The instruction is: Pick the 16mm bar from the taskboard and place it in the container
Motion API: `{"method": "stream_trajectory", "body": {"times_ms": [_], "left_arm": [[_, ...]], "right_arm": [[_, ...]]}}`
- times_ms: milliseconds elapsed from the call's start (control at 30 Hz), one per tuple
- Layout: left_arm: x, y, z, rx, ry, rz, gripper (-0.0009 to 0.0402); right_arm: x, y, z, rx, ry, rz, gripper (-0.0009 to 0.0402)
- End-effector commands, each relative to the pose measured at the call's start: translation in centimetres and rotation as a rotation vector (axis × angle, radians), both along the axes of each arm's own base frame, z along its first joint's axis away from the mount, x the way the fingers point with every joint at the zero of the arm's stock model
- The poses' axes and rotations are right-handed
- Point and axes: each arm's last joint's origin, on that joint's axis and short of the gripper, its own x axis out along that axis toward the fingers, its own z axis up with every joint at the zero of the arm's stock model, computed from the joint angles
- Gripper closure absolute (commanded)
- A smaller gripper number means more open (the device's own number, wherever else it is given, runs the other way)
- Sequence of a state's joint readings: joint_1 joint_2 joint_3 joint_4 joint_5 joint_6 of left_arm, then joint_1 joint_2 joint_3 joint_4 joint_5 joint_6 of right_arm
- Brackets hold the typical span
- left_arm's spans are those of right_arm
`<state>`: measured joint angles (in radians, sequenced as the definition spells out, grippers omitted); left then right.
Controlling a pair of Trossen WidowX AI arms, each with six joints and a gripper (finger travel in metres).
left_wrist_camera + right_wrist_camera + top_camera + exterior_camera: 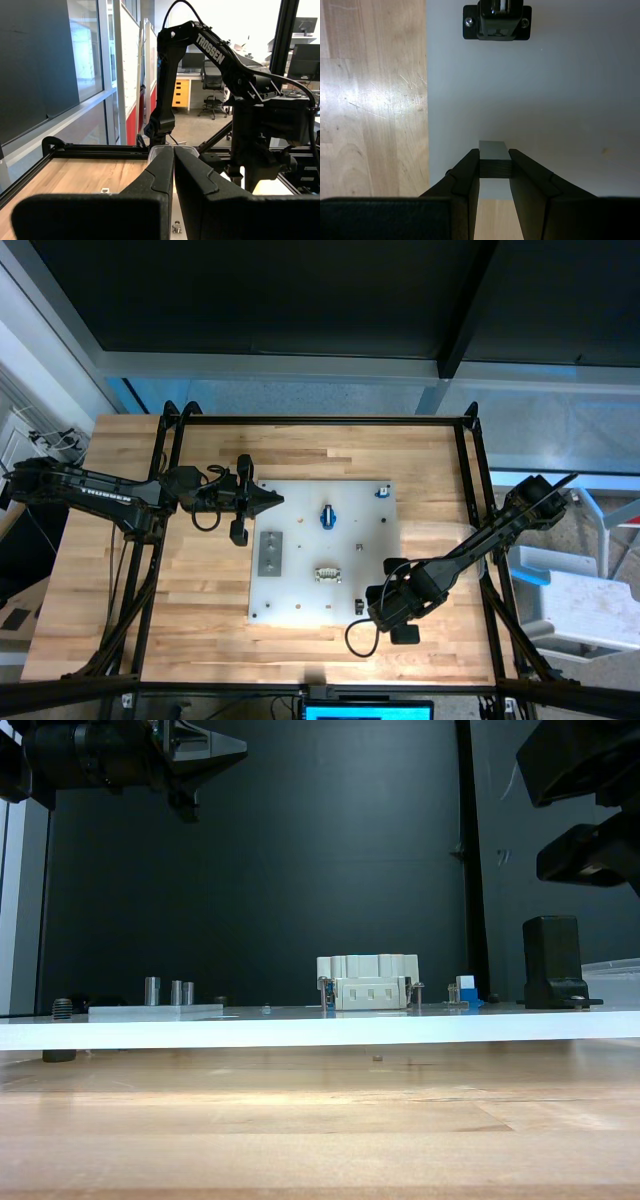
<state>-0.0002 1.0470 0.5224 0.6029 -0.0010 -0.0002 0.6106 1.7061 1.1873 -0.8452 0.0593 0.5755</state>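
Observation:
A short grey 16mm bar (494,159) is clamped between the fingers of my right gripper (494,167), held just above the near edge of the white taskboard (560,100). From above, the right gripper (374,614) hovers over the taskboard's (300,585) near right corner. My left gripper (274,500) is shut with nothing in it, raised over the board's far left edge. The clear container (172,148) lies on the table beyond the board's right side, partly hidden behind the right arm.
On the board stand a grey metal block (271,551), a blue part (328,517), a silver connector (327,574) and a small black holder (496,22). A black frame runs around the wooden table (200,640).

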Motion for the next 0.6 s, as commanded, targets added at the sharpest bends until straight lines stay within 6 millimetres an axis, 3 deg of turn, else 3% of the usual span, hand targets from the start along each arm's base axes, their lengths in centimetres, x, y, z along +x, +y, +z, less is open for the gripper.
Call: {"method": "stream_trajectory", "body": {"times_ms": [33, 600], "left_arm": [[0.0, 0.0, 0.0, 0.0, -0.001, 0.0, 0.0393], [0.0, 0.0, 0.0, 0.0, -0.001, 0.0, 0.0393]], "right_arm": [[0.0, 0.0, 0.5, 0.001, -0.001, -0.001, 0.0361], [-0.9, -1.0, 4.7, 0.021, -0.036, -0.003, 0.0361]]}}
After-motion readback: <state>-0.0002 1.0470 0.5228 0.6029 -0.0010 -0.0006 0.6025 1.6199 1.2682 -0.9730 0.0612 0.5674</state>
